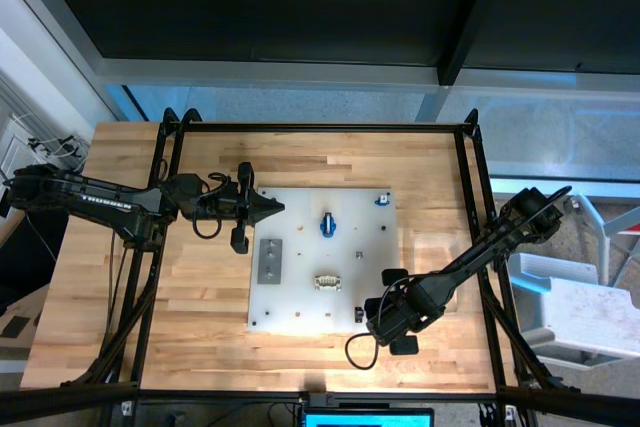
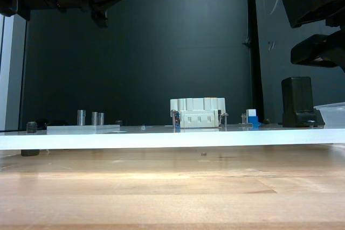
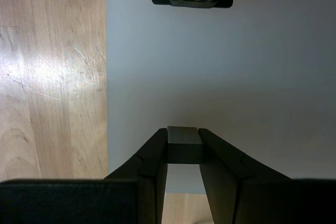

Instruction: Pick the 16mm bar from the taskboard and place it in the container

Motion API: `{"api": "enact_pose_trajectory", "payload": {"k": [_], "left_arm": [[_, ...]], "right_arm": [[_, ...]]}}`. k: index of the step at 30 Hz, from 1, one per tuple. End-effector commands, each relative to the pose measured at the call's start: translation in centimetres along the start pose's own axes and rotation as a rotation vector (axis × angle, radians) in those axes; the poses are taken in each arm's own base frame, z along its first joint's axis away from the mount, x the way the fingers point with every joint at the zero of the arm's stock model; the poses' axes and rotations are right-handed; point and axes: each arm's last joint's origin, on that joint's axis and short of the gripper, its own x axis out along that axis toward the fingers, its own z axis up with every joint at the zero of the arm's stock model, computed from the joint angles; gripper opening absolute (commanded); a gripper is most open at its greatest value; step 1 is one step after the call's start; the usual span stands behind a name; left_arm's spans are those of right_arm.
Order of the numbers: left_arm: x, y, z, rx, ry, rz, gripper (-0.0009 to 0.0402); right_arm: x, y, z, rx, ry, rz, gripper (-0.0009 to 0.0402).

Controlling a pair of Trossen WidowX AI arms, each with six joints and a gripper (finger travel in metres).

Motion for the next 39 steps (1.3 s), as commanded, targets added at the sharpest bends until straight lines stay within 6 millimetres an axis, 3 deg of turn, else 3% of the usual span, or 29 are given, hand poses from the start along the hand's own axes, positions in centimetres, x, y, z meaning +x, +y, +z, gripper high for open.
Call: {"api": "enact_pose_trajectory", "payload": {"k": [1, 18, 39], "left_arm": [[0.0, 0.0, 0.0, 0.0, -0.001, 0.0, 0.0], [0.0, 0.0, 0.0, 0.0, -0.001, 0.0, 0.0], [0.0, 0.0, 0.0, 0.0, 0.0, 0.0, 0.0]], "right_arm": [[-0.1, 0.0, 0.0, -0.001, -0.004, 0.003, 0.0023], [-2.5, -0.4, -0.2, -0.001, -0.037, 0.024, 0.0019], [-8.1, -1.4, -0.5, 0.01, -0.099, 0.059, 0.0018]]}}
